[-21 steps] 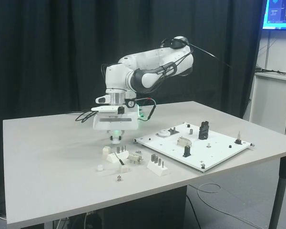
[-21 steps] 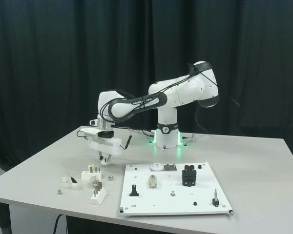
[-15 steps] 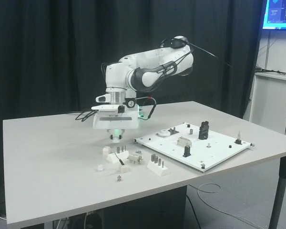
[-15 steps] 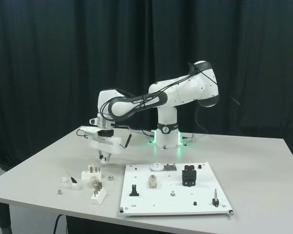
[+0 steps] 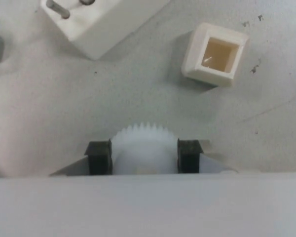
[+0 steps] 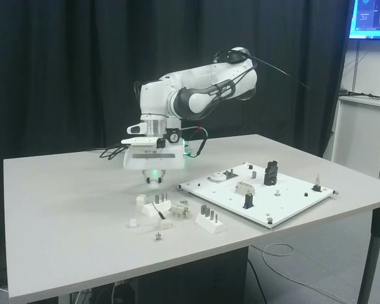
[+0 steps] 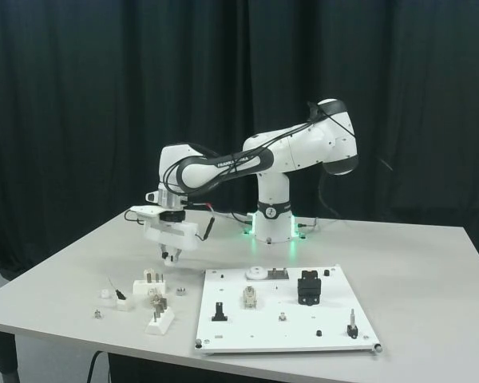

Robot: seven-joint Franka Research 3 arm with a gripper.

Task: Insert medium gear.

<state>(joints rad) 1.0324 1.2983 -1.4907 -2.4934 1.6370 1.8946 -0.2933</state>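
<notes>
The gripper [image 5: 144, 157] is clamped on the white medium gear [image 5: 144, 146], one black fingertip [image 5: 98, 157] on each side of it. The gear's lower half is cut off by the wrist housing along the bottom of the wrist view. In the room views the gear is barely a speck under the gripper [image 6: 153, 180] [image 7: 169, 258], held clear of the grey table [image 6: 63, 196]. Below it sit an open white square holder [image 5: 215, 54] and a white block with pins [image 5: 101, 19] — the block is cropped at the frame's top edge. The white assembly board [image 7: 283, 319] lies right of centre; black curtains hang behind.
</notes>
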